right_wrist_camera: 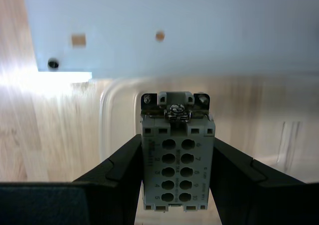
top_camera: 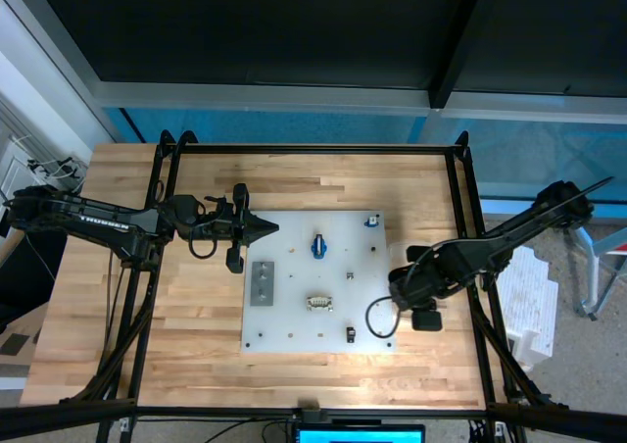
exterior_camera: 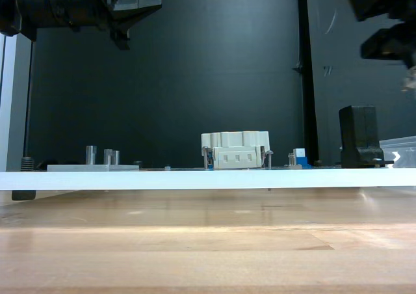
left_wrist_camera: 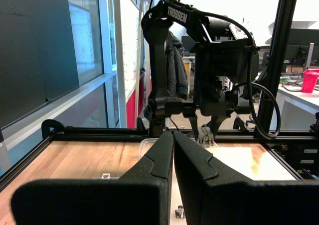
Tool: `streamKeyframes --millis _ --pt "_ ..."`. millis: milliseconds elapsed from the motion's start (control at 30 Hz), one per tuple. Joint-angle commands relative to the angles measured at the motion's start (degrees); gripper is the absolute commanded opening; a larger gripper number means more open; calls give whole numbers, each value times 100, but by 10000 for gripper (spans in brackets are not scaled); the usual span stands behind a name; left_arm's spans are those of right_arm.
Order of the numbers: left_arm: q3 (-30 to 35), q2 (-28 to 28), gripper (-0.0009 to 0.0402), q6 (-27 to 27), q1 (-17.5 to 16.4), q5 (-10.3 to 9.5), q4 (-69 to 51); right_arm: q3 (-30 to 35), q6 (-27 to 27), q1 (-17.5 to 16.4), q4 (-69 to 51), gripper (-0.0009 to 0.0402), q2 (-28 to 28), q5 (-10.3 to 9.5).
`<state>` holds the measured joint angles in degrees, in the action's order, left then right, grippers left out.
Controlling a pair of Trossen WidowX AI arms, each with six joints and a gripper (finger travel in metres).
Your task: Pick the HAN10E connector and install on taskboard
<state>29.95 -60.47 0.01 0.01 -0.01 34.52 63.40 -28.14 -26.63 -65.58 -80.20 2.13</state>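
Flanking taskboard (top_camera: 294, 340), left end effector (top_camera: 266, 229) hangs closed, right (right_wrist_camera: 177, 143) clamps HAN10E connector (right_wrist_camera: 178, 170).

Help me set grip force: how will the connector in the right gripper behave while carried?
Probably rigid: the connector, clamped in the right gripper above the clear tray, looks like moulded plastic with metal ends. Likely light, given its hollow pin holes. Its smooth flat sides might slip between the fingers. The left gripper hangs shut above the taskboard edge.
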Motion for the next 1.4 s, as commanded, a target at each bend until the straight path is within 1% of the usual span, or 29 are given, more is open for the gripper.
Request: streamKeyframes --millis 33,67,467,767,1100,1400 --pt "0 -2 1 -2 0 0 0 295 109 101 2 9 -299 103" --pt "0 -2 1 -2 0 0 0 398 140 127 -13 9 -387 142" --pt "0 -2 1 -2 0 0 0 1836 619 621 -146 9 -1633 136" --pt "0 -2 1 -2 0 0 0 2872 994 896 -358 9 -2542 133" --pt "0 -2 1 -2 -2 0 0 4004 1215 981 -623 9 -3414 127" --pt "0 -2 1 -2 0 0 0 4793 1244 999 -741 9 -4057 81"
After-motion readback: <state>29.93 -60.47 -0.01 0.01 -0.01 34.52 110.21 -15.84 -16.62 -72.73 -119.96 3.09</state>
